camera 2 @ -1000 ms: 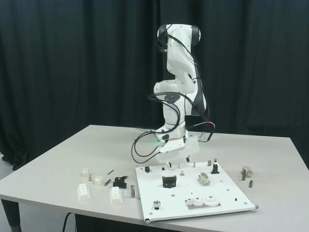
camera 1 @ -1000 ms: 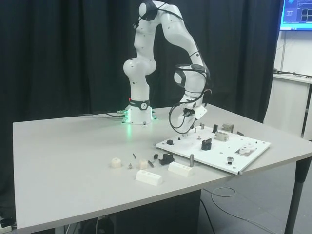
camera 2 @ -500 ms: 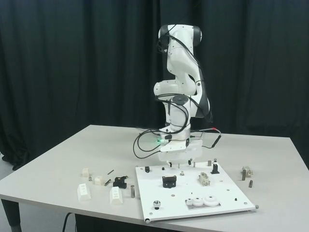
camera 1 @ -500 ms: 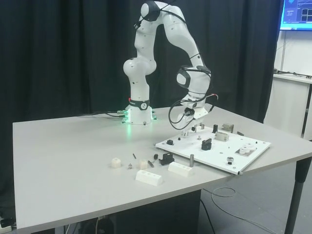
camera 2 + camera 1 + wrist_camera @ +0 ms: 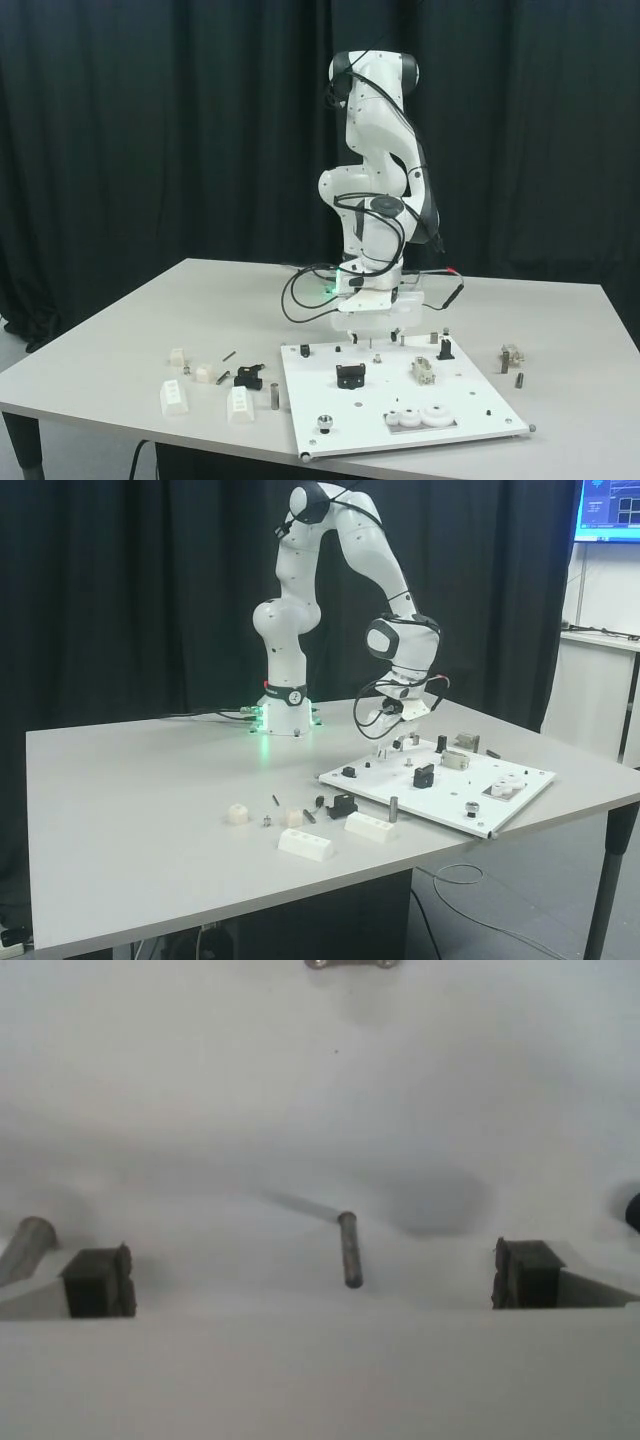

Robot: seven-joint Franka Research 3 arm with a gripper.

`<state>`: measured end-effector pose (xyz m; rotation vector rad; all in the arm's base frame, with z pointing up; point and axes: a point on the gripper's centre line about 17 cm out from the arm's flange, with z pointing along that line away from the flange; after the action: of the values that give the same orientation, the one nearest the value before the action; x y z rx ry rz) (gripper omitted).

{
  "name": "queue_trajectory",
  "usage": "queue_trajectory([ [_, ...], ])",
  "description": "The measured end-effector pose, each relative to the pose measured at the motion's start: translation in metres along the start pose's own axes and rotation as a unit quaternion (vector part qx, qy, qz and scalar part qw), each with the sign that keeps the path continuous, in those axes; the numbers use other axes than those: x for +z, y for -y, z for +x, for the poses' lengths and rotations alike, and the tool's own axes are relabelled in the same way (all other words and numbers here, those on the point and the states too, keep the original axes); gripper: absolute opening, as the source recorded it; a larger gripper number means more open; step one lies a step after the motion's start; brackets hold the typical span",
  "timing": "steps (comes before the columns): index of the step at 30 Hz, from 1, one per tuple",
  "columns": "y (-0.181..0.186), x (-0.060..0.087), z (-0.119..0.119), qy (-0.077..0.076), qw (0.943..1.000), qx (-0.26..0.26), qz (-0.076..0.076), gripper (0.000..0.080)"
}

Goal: Remove round peg 1.

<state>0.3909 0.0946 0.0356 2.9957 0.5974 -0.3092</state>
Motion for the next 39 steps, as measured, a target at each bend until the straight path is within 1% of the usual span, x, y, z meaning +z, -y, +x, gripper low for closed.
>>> queue_trajectory([
  [6,-0.007,-0.002,0.003,-0.003,1.0,0.0,-0.004,0.08],
  [15,-0.018,-0.004,0.006,-0.011,0.9999,0.008,-0.004,0.08],
  [21,-0.017,-0.001,0.005,-0.008,1.0,0.003,-0.005,0.08],
  [30,-0.008,0.008,0.003,0.0,1.0,-0.007,-0.006,0.08],
  [35,-0.005,0.013,0.004,-0.001,0.9999,-0.011,-0.008,0.08],
  [39,-0.003,0.012,0.005,-0.001,0.9999,-0.011,-0.006,0.08],
])
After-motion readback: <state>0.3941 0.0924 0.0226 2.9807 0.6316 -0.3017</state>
